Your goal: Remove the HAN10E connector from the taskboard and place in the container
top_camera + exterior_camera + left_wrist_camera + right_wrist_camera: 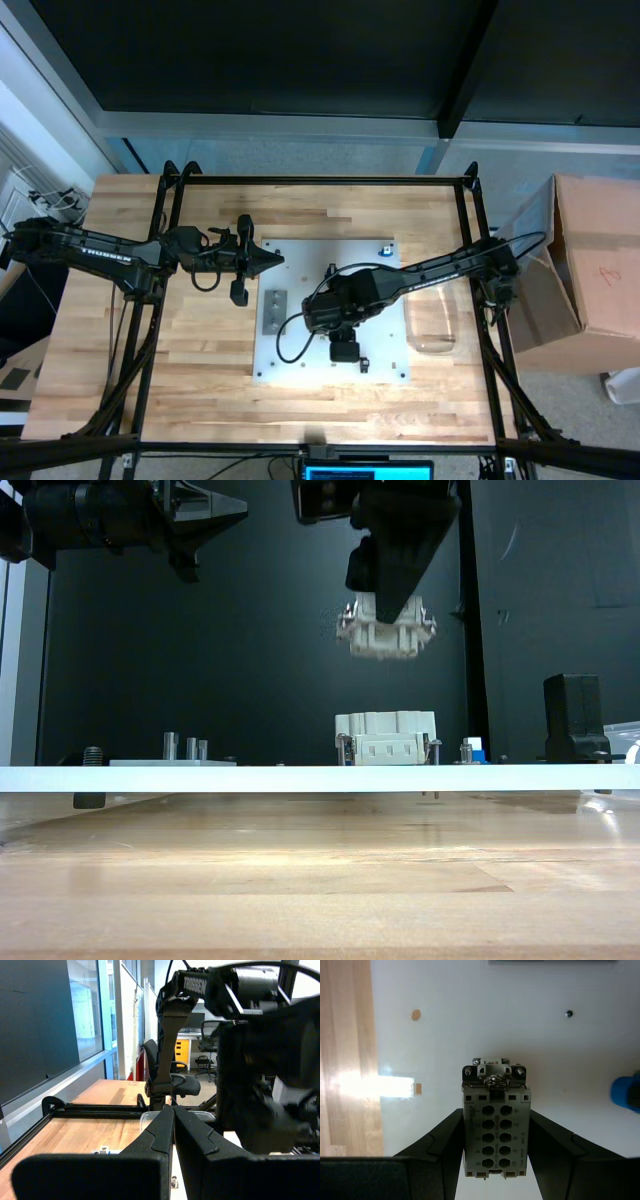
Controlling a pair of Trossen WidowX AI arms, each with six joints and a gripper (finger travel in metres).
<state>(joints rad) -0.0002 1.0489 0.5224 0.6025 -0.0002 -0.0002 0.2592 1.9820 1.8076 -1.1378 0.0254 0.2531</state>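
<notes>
right hand (385, 602) clamped on the han10e connector (385, 635) across its short width, hanging straight above and clear of its seat (385, 742). container (432, 325) just beside this hand, toward its own arm's base; left hand (270, 258) pinched together, empty, farther off.

- han10e connector (495, 1141): pale grey moulded plastic, matt, with bright metal screws at one end.
- matt black plastic on the right gripper (495, 1116) clamping it above the taskboard (300, 350); same on the left gripper (172, 1110), high over the board's left edge.
- smooth white board, slightly glossy; varnished wooden table (200, 340).
</notes>
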